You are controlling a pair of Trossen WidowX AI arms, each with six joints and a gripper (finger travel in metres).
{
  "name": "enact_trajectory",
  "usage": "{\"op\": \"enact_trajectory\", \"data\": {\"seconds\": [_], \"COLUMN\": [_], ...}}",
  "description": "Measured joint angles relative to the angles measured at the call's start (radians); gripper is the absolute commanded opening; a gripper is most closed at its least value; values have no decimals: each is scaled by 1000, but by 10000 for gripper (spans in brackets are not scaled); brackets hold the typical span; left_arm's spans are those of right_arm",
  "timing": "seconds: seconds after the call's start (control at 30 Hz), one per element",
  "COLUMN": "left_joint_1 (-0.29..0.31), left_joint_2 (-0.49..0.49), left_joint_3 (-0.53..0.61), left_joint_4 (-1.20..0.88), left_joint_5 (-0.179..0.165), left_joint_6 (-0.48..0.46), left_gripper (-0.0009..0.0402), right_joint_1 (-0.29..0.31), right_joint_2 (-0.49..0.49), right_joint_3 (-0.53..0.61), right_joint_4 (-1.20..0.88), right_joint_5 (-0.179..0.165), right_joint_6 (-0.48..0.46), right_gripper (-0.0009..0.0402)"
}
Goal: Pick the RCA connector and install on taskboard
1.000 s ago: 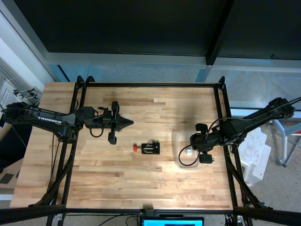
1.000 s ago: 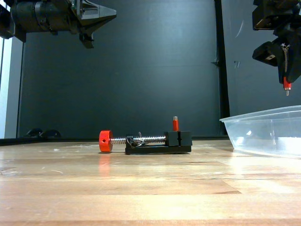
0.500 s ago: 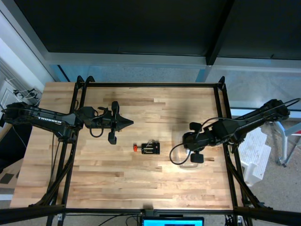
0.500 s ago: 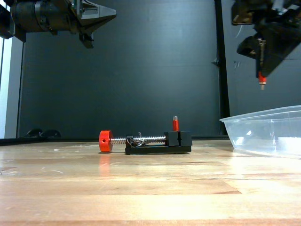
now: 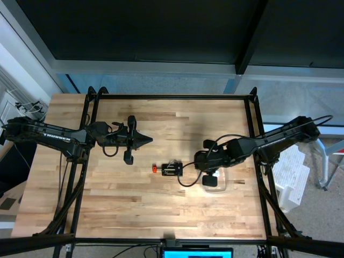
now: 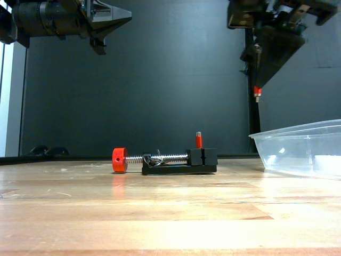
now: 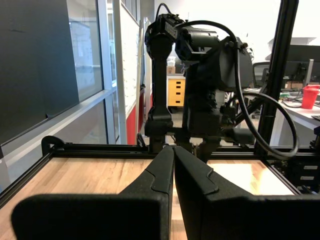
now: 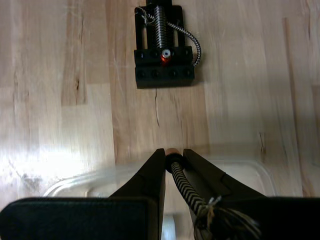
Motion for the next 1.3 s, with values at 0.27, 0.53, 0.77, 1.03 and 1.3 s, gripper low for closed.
{"op": "enact_trajectory", "data": {"seconds": [0.27,0.53,0.77,1.03,1.3], "left_joint_1": [0,0,0,0,0], "left_joint_2": [0,0,0,0,0], "left_joint_3": [0,0,0,0,0], "left_joint_4": [0,0,0,0,-1], "left_joint_5": [0,0,0,0,0], "left_joint_6": [0,0,0,0,0], "left_gripper": [0,0,0,0,0], "right_joint_1": [-31,-43,-46,-48,-50], "right_joint_2": [84,149,200,222,263], "right_joint_3": [64,126,173,186,211], "right_joint_4": [11,23,24,49,59], "right_joint_5": [0,0,0,0,0], "right_joint_6": [-9,-18,-22,-26,-28], "right_gripper": [0,0,0,0,0]}}
